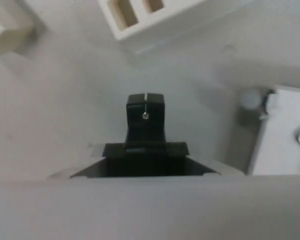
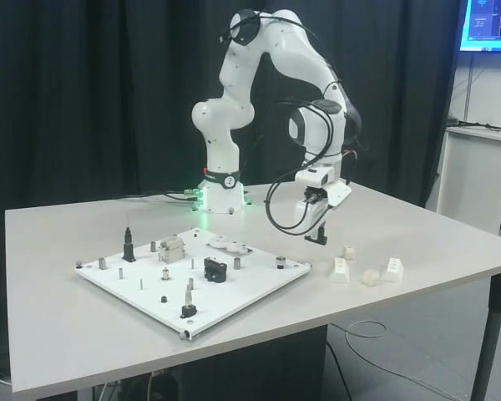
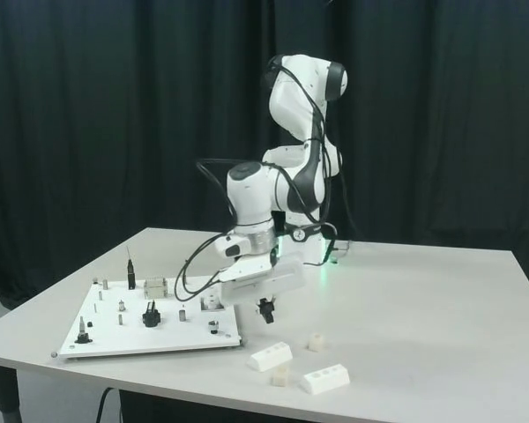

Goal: Place D-SUB.

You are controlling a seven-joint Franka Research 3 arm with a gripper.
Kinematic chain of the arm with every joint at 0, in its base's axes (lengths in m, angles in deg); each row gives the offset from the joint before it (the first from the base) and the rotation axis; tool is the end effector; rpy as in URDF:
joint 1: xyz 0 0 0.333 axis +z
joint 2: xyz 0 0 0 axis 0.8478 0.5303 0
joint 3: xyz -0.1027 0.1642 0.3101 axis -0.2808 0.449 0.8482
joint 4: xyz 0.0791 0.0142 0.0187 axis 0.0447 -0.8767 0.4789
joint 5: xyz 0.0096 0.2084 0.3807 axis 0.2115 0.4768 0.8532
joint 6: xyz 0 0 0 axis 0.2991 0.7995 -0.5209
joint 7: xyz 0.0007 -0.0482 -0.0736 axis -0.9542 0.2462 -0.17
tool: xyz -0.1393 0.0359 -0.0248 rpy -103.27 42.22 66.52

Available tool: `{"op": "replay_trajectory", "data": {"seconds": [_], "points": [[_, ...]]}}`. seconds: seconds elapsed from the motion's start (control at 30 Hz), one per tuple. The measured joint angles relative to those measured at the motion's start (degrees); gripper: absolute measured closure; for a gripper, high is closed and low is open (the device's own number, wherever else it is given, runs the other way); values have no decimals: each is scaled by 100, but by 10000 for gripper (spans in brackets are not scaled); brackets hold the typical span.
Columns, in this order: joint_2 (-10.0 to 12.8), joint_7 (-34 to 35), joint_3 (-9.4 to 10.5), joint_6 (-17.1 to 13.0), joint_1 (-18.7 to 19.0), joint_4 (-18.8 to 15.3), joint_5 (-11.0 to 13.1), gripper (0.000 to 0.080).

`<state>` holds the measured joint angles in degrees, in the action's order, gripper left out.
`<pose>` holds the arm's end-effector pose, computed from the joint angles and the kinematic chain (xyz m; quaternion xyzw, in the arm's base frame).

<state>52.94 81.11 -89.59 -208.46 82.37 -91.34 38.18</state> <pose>0.6099 0.0100 0.2279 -0.9901 0.1246 0.0555 0.0320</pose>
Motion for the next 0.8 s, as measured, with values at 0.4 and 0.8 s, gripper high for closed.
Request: {"op": "replay_trajectory", "data": {"seconds": [0.4,0.8], "points": [[-116,117,3,-667,246,-509,0,649],[-115,172,73,-1109,317,-796,0,649]]}}
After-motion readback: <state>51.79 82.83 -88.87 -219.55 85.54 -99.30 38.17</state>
